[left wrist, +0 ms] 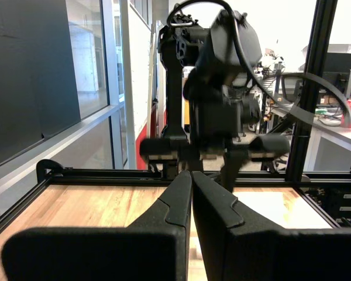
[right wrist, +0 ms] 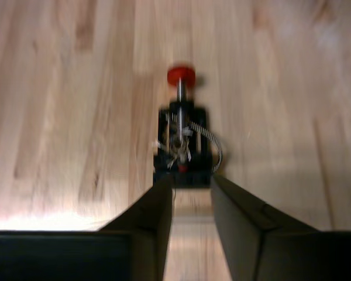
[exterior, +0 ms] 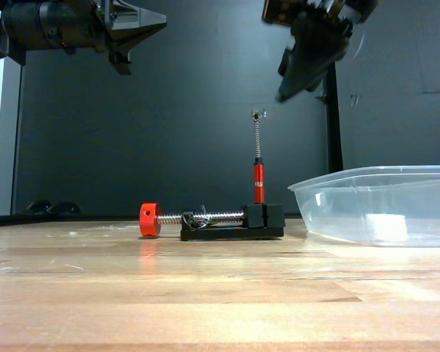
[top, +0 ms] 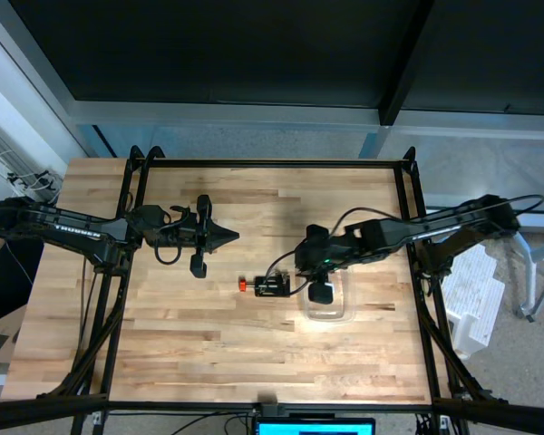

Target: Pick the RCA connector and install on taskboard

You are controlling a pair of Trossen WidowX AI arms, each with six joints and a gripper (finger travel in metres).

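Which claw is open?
The right claw, raised near the taskboard, shows a gap between its fingers; the left claw, high over the left of the table, is pressed shut.

A pale plank desk (top: 208, 362) stands inside a black metal frame (top: 272, 163). Past its far edge lies grey-blue floor (top: 281, 140), then a broad dark panel (top: 208, 45) crossed by a black post (top: 403, 72). A lit blue screen (top: 315, 426) sits at the near edge. The left wrist view shows tall glass partitions (left wrist: 88, 58) in pale frames, brightly lit, with a chair (left wrist: 289, 88) and a white worktop (left wrist: 333, 126) farther off. In the low view a dark wall (exterior: 169, 110) fills the back, with a bright strip (exterior: 0, 139) at its left.
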